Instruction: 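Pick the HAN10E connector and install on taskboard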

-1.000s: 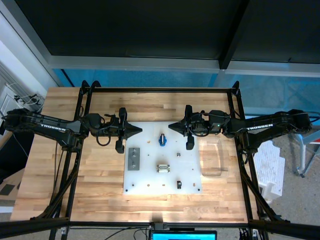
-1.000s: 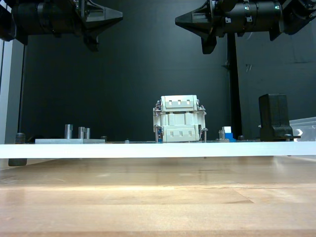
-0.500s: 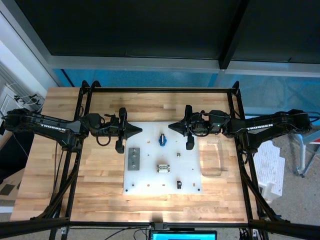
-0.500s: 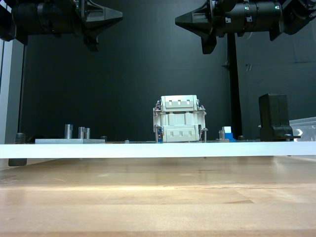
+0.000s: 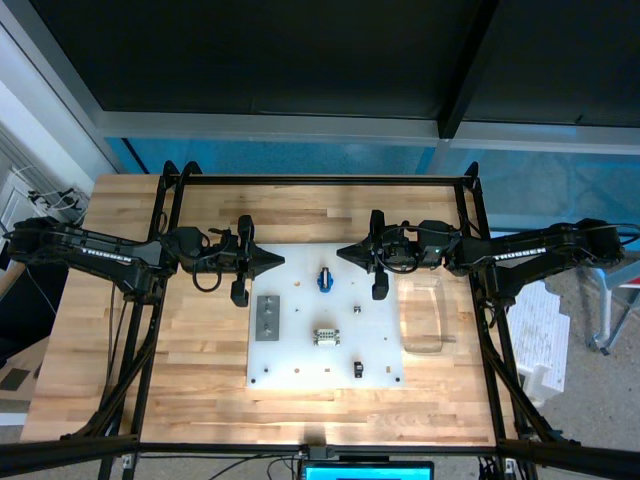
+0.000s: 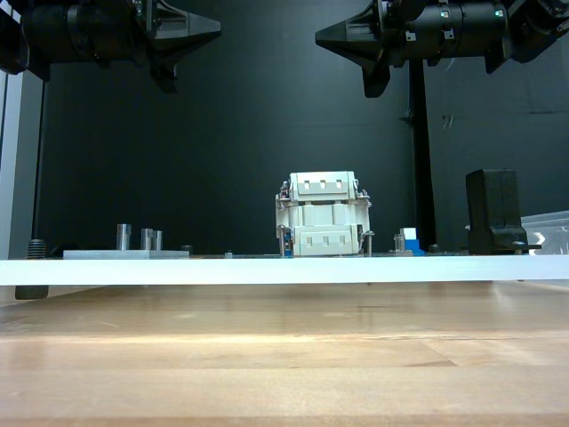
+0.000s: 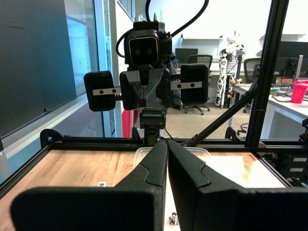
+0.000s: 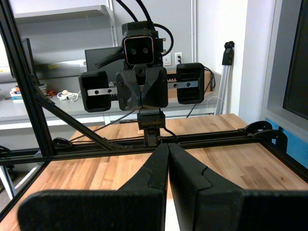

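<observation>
The HAN10E connector (image 5: 324, 338) (image 6: 322, 216) stands upright near the middle of the white taskboard (image 5: 300, 372) (image 6: 178, 269), a pale beige block with metal latches. My left gripper (image 5: 281, 259) (image 6: 216, 29) hangs shut high over the board's far left edge, pointing inward. My right gripper (image 5: 341, 253) (image 6: 319, 37) hangs shut over the far right part, pointing back at it. Both are well above and away from the connector. Each wrist view shows its own closed fingers (image 7: 159, 159) (image 8: 161, 161) and the other arm facing it.
On the taskboard sit a grey metal block (image 5: 267, 317) with three holes, a blue knob (image 5: 324, 279) and a black fitting (image 5: 360, 369) (image 6: 493, 212). A clear plastic tray (image 5: 423, 315) lies on the wood right of the board. A black frame surrounds the table.
</observation>
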